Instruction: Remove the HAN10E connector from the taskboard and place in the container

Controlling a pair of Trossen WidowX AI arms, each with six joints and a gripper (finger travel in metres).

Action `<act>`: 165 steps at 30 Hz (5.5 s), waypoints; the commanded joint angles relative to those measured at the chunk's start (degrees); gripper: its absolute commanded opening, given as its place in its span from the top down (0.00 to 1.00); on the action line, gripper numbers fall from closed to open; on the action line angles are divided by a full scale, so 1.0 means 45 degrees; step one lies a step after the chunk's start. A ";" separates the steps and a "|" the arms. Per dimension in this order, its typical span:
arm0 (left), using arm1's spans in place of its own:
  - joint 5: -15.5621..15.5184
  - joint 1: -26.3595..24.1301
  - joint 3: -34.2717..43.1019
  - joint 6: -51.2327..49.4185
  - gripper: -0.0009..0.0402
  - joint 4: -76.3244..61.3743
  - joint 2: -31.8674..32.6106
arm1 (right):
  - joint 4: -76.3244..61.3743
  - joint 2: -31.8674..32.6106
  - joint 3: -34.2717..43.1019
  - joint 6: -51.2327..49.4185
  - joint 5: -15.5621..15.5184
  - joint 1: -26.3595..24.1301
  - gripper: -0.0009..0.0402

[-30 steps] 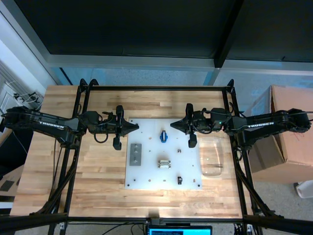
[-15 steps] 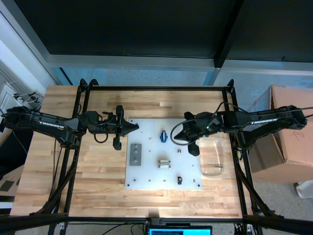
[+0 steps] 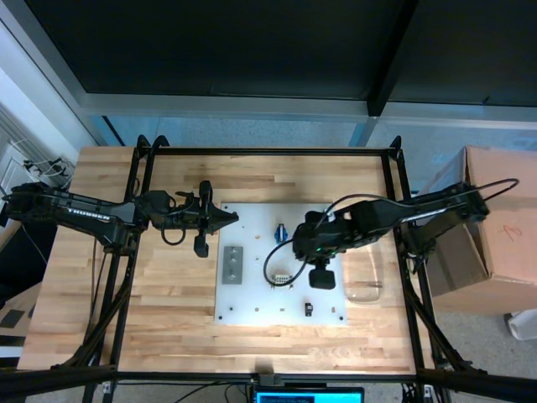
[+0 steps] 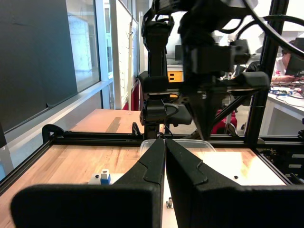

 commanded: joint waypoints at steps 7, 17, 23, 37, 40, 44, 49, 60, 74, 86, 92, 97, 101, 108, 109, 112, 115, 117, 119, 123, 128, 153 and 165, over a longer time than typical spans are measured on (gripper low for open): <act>0.0005 0.0005 0.0005 0.0000 0.98 0.0005 0.0000 | -0.1530 0.2293 0.2497 0.0403 0.0010 0.0321 0.98; 0.0005 0.0005 0.0005 0.0000 0.98 0.0005 0.0000 | -0.2137 0.3672 0.3507 0.0913 0.0330 0.0403 0.94; 0.0005 0.0000 0.0005 0.0000 0.98 0.0000 0.0000 | -0.2157 0.4235 0.3502 0.1141 0.0335 0.0432 0.68; 0.0005 0.0005 0.0005 0.0000 0.98 0.0005 0.0000 | -0.1919 0.5809 0.3502 0.1481 0.0321 0.0568 0.18; 0.0005 0.0000 0.0005 0.0000 0.98 0.0005 0.0000 | -0.1729 0.6139 0.3502 0.1467 0.0321 0.0602 0.18; 0.0005 0.0005 0.0005 0.0000 0.98 0.0005 0.0000 | -0.1588 0.6581 0.3502 0.1443 0.0253 0.0656 0.18; 0.0005 0.0005 0.0005 0.0000 0.98 0.0005 0.0000 | -0.1404 0.6887 0.3497 0.1375 -0.0044 0.0714 0.18; 0.0005 0.0005 0.0005 0.0000 0.98 0.0000 0.0000 | -0.1311 0.6970 0.3497 0.1350 -0.0107 0.0733 0.45; 0.0005 0.0000 0.0005 0.0000 0.98 0.0000 0.0000 | -0.1282 0.6951 0.3497 0.1088 -0.0107 0.0733 0.87; 0.0005 0.0005 0.0005 0.0000 0.98 0.0000 0.0000 | -0.1399 0.6630 0.3497 0.1088 -0.0102 0.0729 0.96; 0.0005 0.0005 0.0005 0.0000 0.98 0.0005 0.0000 | -0.1418 0.6135 0.3497 0.1088 -0.0102 0.0729 0.96; 0.0005 0.0000 0.0005 0.0000 0.98 0.0005 0.0000 | -0.1438 0.5654 0.3497 0.1107 -0.0102 0.0733 0.96; 0.0005 0.0005 0.0005 0.0000 0.98 0.0005 0.0000 | -0.1472 0.5153 0.3497 0.1141 -0.0092 0.0738 0.96; 0.0000 0.0005 0.0005 0.0000 0.98 0.0005 0.0000 | -0.1462 0.4415 0.3497 0.1137 0.0024 0.0738 0.96; 0.0005 0.0005 0.0005 0.0000 0.98 0.0005 0.0000 | -0.1467 0.4333 0.3497 0.1137 0.0039 0.0733 0.96; 0.0005 0.0000 0.0005 0.0000 0.98 0.0000 0.0000 | -0.1477 0.4231 0.3497 0.1137 0.0039 0.0738 0.96; 0.0005 0.0005 0.0005 0.0000 0.98 0.0005 0.0000 | -0.1472 0.4187 0.3492 0.1137 0.0044 0.0738 0.96; 0.0005 0.0005 0.0005 0.0000 0.98 0.0005 0.0000 | -0.1477 0.4187 0.3492 0.1137 0.0039 0.0738 0.96; 0.0005 0.0005 0.0005 -0.0005 0.98 0.0000 0.0000 | -0.1472 0.4187 0.3478 0.1141 0.0034 0.0743 0.96; 0.0005 0.0005 0.0005 0.0000 0.98 0.0005 0.0000 | -0.1472 0.4065 0.3298 0.1156 0.0000 0.0816 0.96; 0.0005 0.0000 0.0005 0.0000 0.98 0.0005 0.0000 | -0.1472 0.3570 0.2701 0.1277 0.0005 0.1005 0.96; 0.0005 0.0005 0.0005 0.0000 0.98 0.0005 0.0000 | -0.0918 -0.3118 -0.4629 0.3546 0.0039 0.1656 0.96; 0.0005 0.0005 0.0005 0.0000 0.98 0.0005 0.0000 | -0.1005 -0.5892 -0.6693 0.4396 0.0010 0.2030 0.96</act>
